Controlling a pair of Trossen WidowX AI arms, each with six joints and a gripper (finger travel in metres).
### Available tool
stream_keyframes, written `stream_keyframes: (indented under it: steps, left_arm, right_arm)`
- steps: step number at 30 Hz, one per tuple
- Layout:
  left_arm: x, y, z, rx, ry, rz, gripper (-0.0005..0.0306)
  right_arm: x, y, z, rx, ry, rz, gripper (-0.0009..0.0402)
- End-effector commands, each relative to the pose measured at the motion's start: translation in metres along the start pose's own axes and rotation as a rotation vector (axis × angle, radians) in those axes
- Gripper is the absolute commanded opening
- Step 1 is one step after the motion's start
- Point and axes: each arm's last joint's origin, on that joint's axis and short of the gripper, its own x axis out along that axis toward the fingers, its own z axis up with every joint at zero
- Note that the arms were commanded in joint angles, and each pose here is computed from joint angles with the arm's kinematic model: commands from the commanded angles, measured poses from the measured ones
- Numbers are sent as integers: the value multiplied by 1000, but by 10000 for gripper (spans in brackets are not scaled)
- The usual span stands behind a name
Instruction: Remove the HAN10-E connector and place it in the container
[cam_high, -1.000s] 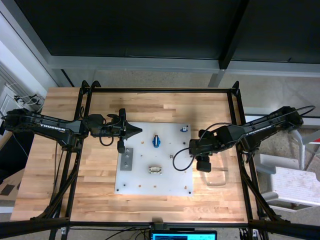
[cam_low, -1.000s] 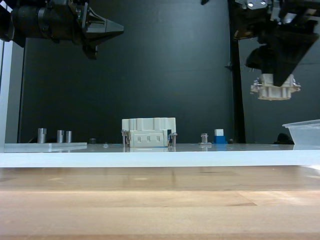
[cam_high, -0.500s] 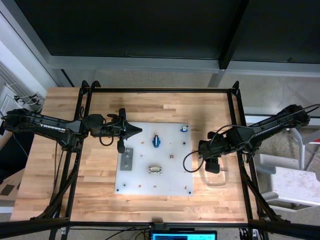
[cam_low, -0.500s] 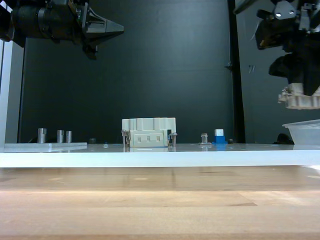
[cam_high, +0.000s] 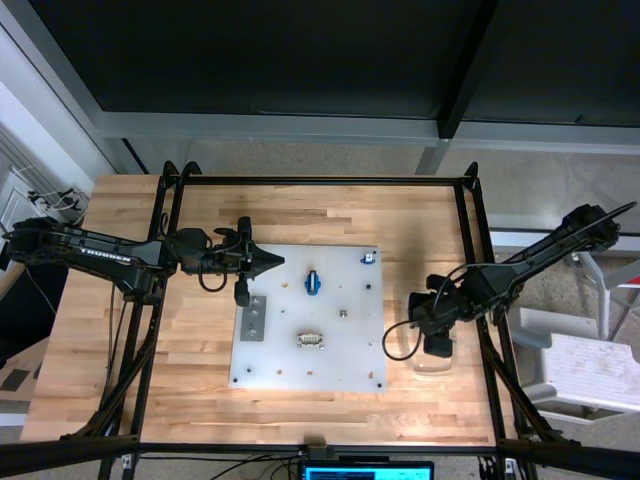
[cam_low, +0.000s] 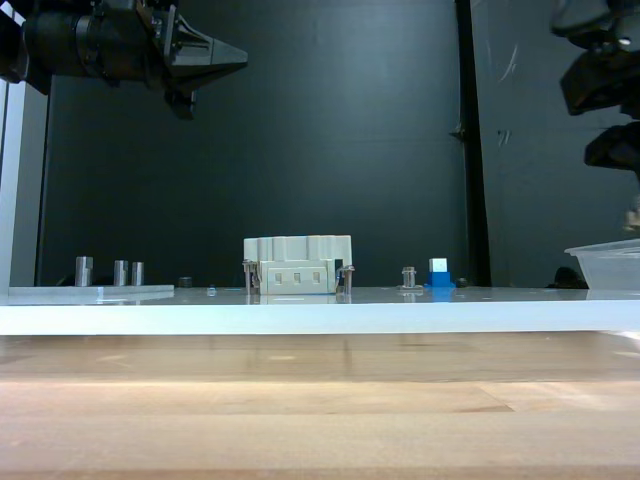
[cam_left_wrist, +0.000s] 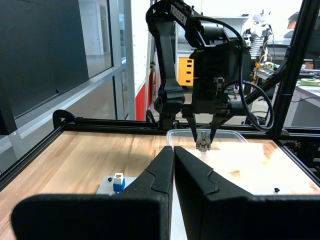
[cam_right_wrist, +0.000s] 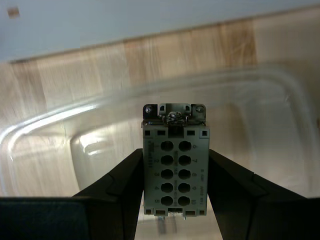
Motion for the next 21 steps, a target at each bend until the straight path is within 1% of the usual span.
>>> stream_keyframes:
  steps: [1,5,9,12,18,21]
  left_arm:
    - [0,0,0,0,0,0,0]
    - [0,0,0,0,0,0,0]
    - [0,0,0,0,-1,0,0]
    - [0,0,0,0,-1,0,0]
    - [0,0,0,0,-1,0,0]
    - [0,0,0,0,0,0,0]
  right_arm:
    - [4,4,-7,-10,13,3,53]
    - [5,9,-12,-8,13,15,53]
    - [10,12,-18,-11,0,7,53]
    - [17,13,-25,-22,5,11,53]
    - [29,11,-32,32,9,10,53]
    - [34,10,-34,37,4,16,53]
